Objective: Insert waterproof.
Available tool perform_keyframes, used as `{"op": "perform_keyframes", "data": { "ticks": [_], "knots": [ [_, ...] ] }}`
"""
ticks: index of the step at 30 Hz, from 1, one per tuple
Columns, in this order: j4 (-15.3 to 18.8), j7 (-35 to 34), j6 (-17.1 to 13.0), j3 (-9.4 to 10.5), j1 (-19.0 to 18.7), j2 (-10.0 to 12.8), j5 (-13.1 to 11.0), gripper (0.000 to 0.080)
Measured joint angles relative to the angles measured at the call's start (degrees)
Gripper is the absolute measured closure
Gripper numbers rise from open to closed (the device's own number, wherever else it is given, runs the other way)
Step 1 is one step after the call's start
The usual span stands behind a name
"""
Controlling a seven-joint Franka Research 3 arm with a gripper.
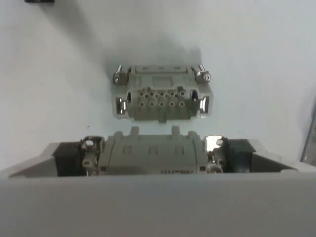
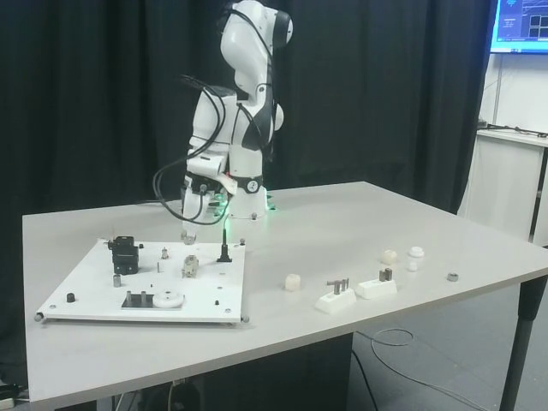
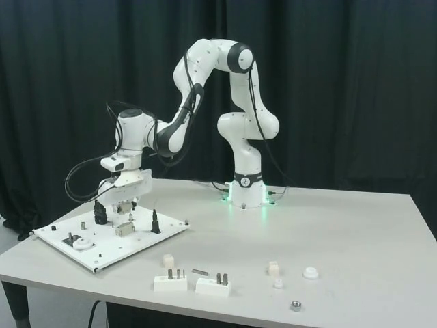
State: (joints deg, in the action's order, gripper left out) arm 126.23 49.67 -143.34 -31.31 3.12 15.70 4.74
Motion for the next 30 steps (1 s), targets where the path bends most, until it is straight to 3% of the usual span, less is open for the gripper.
{"op": "perform_keyframes", "data": {
  "ticks": [14,30],
  "knots": [
    [0.0,0.0,-2.6,0.67,0.0,3.9,-3.7,0.019],
    [0.0,0.0,-2.6,0.87,0.0,4.6,-4.7,0.019]
  ]
}}
